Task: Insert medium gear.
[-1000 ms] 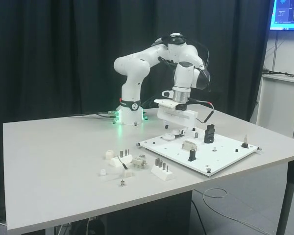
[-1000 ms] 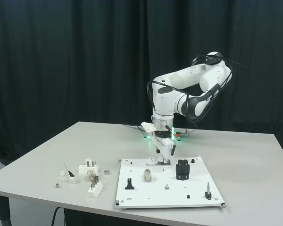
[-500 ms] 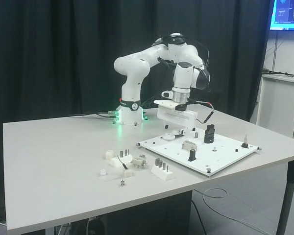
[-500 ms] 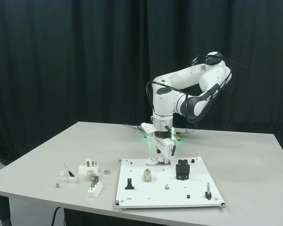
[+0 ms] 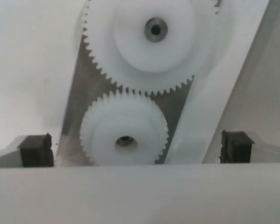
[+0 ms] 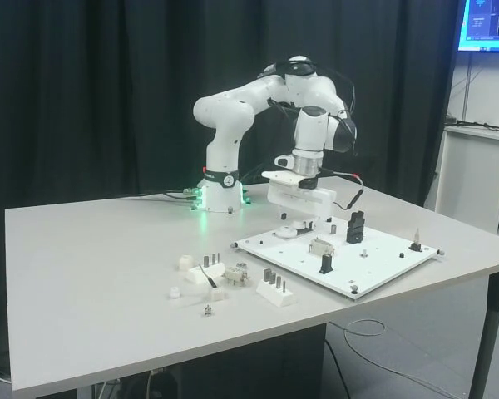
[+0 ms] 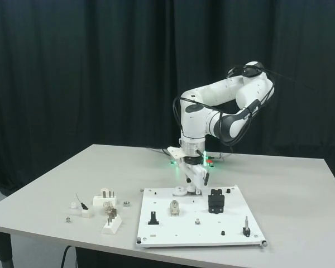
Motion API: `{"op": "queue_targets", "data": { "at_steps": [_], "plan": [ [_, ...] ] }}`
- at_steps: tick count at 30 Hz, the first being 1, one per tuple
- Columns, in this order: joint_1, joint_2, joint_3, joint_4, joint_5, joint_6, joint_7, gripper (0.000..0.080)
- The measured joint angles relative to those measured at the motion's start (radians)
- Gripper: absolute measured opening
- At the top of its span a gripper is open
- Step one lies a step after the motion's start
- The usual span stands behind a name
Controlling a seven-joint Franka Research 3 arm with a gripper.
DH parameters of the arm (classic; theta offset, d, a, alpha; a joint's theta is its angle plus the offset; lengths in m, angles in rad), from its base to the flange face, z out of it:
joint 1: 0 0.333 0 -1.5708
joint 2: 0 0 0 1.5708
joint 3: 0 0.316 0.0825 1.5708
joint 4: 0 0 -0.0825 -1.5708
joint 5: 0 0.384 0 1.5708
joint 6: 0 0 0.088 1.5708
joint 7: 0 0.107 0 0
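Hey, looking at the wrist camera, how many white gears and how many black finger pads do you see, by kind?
White toothed gears: 2, a large one meshed with a smaller one.
Black finger pads: 2.
Total: 4.

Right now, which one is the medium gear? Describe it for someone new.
Find the flat white assembly board on the grey table. Under the white arm's gripper, two white toothed gears mesh. The medium gear is the smaller one, beside the large gear.
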Motion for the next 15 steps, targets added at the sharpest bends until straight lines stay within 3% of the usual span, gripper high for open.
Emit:
{"op": "queue_targets", "data": {
  "at_steps": [5,6,12,13,15],
  "plan": [
    [-0.001,0.0,0.007,0.0,0.011,0.008,-0.002,0.08],
    [-0.002,0.0,0.009,0.0,0.013,0.01,-0.002,0.0672],
    [-0.006,0.0,0.022,0.0,0.03,0.029,-0.002,0.0672],
    [-0.007,0.0,0.024,0.001,0.036,0.032,-0.002,0.0455],
    [-0.007,0.0,0.025,0.001,0.036,0.032,-0.003,0.0455]
  ]
}}
